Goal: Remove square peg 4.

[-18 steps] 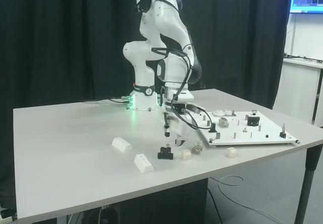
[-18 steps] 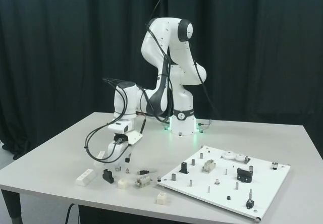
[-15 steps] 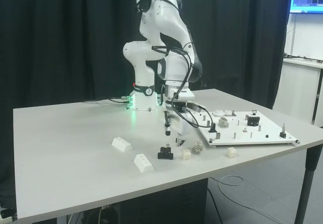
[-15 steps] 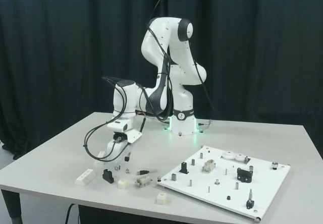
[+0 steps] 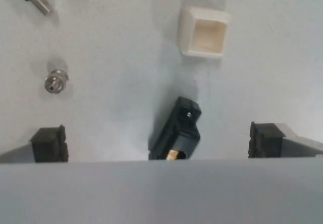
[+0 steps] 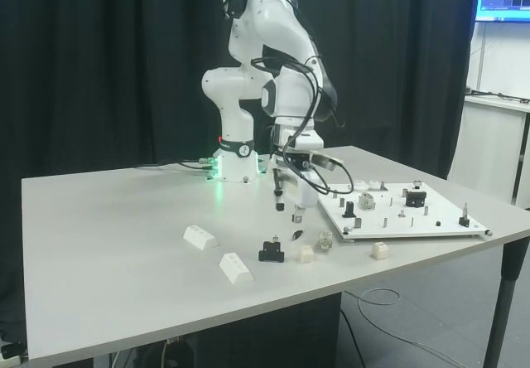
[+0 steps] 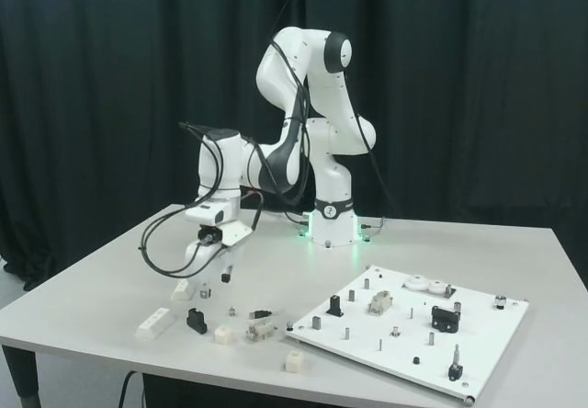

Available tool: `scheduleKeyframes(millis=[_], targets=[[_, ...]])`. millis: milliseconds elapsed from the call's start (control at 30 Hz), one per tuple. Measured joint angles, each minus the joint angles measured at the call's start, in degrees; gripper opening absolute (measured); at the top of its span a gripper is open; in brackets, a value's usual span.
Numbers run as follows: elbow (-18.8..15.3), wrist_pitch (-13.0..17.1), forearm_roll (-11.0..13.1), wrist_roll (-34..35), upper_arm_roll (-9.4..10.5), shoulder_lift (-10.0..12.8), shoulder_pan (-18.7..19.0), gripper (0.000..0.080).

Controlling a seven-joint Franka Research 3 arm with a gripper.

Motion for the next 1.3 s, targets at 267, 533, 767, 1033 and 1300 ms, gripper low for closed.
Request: scheduleKeyframes(millis=[267,533,767,1033,1300], targets=[[2.7,-3.6,-0.2,0.4,-0.2,-0.2,0.0,0.08],[4.8,-6.0,-0.3,2.2,-0.47,-0.2,0.0,0.08],[6.2,-7.4,-0.3,4.3,-0.53,-0.2,0.0,0.08],[7.4,-8.4,-0.5,6.3,-0.58,-0.1,0.0,0.08],[8.6,-9.4,-0.6,11.7,-0.62,0.2,0.0,0.08]])
